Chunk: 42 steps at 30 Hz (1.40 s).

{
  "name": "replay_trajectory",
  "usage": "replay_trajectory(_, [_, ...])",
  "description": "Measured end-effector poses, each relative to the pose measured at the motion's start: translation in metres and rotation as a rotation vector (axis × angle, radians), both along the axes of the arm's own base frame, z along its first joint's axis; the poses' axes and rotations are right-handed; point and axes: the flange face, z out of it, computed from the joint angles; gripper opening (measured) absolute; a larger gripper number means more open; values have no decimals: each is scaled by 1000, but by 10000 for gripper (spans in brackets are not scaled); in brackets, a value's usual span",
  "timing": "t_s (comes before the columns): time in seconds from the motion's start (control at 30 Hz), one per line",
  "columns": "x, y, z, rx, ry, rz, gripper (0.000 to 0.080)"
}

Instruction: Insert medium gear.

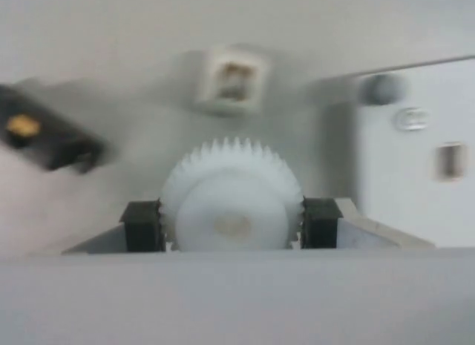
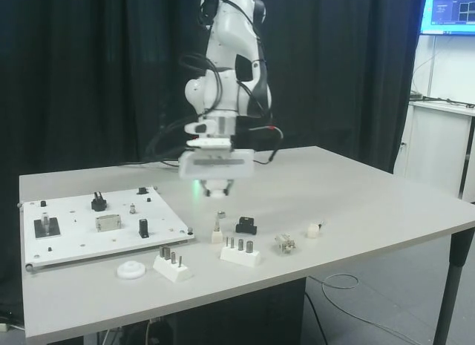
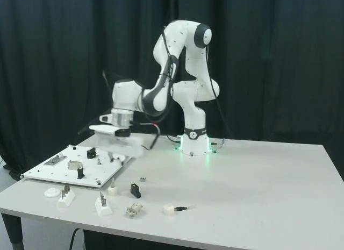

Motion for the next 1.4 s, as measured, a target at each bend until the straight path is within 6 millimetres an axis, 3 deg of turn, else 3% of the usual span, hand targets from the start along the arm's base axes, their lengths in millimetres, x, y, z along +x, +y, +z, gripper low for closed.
replay_trajectory(0.4, [-22, -95, 49, -126, -31, 61, 400])
replay_trajectory(0.7, [-48, -155, 72, -179, -12, 109, 400])
replay_trajectory(1.07, [-77, -217, 83, -223, 39, 109, 400])
replay_trajectory(1.4, [-97, -267, 77, -236, 58, 114, 400])
